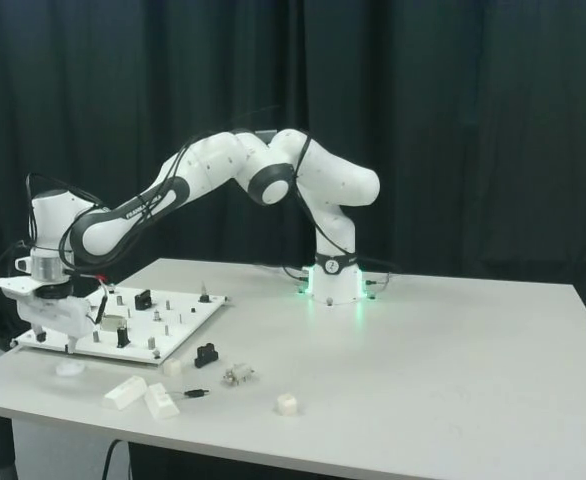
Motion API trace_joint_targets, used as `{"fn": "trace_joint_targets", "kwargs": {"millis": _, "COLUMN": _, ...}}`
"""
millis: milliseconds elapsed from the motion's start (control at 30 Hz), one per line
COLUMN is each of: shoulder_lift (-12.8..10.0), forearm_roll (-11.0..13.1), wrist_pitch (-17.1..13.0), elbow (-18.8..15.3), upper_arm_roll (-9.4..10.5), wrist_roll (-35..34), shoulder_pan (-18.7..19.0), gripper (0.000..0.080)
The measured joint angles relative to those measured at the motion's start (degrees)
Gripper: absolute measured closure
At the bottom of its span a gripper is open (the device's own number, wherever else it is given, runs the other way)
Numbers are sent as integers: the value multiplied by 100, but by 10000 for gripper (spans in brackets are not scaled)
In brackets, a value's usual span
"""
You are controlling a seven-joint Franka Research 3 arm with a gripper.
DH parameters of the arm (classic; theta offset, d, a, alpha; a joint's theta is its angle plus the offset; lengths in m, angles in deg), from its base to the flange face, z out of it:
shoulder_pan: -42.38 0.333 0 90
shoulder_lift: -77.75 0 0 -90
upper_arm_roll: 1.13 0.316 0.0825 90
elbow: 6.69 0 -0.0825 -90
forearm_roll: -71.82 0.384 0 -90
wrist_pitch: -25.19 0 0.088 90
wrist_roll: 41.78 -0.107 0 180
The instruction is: Remove round peg 3.
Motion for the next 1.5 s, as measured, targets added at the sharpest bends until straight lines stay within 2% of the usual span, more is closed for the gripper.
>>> {"fn": "trace_joint_targets", "kwargs": {"millis": 633, "shoulder_lift": 79, "forearm_roll": 1, "wrist_pitch": 301, "elbow": 120, "upper_arm_roll": -79, "wrist_roll": -18, "shoulder_pan": -30, "gripper": 3}}
{"fn": "trace_joint_targets", "kwargs": {"millis": 967, "shoulder_lift": 79, "forearm_roll": -8, "wrist_pitch": 315, "elbow": 146, "upper_arm_roll": -178, "wrist_roll": 37, "shoulder_pan": -35, "gripper": 3}}
{"fn": "trace_joint_targets", "kwargs": {"millis": 1500, "shoulder_lift": 84, "forearm_roll": -49, "wrist_pitch": 423, "elbow": 147, "upper_arm_roll": -295, "wrist_roll": 867, "shoulder_pan": -316, "gripper": 3}}
